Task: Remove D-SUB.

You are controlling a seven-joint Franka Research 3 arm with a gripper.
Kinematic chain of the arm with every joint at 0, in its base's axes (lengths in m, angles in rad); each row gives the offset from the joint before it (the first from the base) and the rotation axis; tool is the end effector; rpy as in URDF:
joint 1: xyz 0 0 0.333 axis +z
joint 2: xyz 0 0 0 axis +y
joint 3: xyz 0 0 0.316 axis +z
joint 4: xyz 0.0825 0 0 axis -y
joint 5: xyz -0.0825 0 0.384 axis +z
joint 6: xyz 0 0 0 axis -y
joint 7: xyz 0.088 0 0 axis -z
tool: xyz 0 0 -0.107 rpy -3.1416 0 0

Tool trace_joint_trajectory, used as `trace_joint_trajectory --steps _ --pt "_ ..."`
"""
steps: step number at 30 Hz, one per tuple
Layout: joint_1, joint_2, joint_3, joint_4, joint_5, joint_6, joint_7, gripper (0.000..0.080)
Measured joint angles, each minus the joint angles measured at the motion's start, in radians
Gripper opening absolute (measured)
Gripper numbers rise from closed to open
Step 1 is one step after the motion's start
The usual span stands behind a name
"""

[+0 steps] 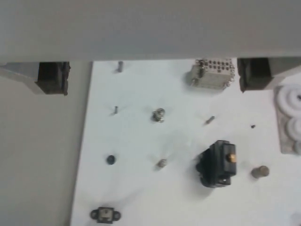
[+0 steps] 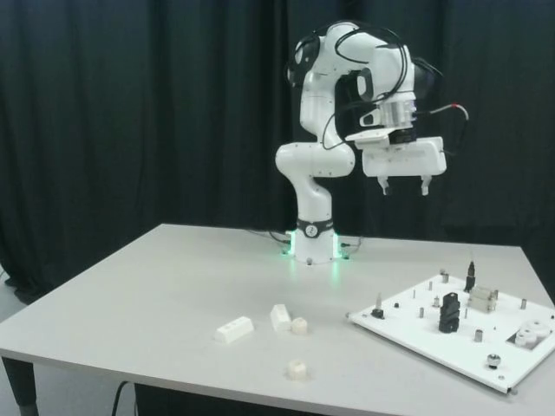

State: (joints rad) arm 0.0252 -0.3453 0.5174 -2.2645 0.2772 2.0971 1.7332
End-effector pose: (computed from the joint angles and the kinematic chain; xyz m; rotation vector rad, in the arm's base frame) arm 0.3915 0.2691 0.4923 -2.3447 1.8336 0.0163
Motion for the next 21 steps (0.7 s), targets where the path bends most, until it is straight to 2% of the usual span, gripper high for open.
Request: trace_joint_trajectory --steps 8,21 --pt "0.0 0.087 0.038 0.046 -0.06 0.042 0.073 0.08" --pt "0.0 0.236 0.079 0.142 -0.187 0.056 0.163 0.08"
